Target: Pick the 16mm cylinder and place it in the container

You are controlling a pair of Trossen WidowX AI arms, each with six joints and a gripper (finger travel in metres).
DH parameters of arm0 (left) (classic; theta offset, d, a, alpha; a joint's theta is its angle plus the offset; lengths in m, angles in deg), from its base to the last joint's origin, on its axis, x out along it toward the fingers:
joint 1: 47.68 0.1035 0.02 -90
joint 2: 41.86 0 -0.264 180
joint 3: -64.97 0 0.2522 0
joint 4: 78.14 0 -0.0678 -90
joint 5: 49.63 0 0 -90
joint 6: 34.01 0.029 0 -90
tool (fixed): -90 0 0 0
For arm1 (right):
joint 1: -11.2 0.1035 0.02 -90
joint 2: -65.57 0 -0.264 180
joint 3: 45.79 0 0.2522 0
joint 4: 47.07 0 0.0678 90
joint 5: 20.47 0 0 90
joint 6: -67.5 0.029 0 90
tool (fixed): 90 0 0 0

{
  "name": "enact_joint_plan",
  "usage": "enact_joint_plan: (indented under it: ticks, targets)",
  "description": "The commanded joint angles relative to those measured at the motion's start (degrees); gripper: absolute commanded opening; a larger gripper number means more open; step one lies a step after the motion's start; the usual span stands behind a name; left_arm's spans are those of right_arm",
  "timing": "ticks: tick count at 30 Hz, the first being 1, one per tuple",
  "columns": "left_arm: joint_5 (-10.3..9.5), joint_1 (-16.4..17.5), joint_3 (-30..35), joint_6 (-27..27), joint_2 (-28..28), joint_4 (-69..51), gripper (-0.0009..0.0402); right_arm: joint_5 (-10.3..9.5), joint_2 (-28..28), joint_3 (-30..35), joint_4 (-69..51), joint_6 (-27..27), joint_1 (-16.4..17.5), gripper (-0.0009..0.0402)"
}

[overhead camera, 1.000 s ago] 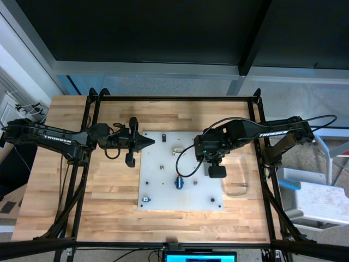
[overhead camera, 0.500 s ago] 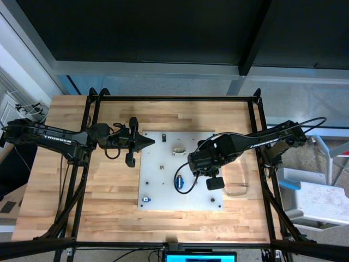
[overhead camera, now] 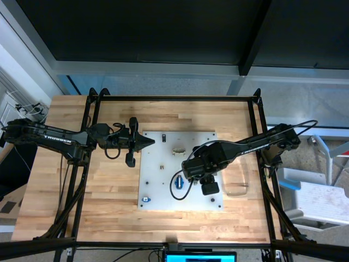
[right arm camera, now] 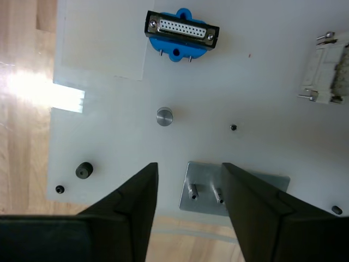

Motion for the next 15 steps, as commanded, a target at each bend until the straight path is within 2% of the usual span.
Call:
enact_joint_plan:
  ticks: [1,7,15]
  targets:
    - [0.02,0.0,0.0,0.0,0.0,0.0,0.0,0.39,1.0,-0.1,0.8,-0.2,0.0,0.0192]
    - [0.02,0.0,0.0,0.0,0.0,0.0,0.0,0.37,1.7,-1.4,3.8,-0.2,0.1,0.022]
    - [0.02,0.0,0.0,0.0,0.0,0.0,0.0,0.35,1.7,-5.6,7.7,-0.1,0.4,0.0229]
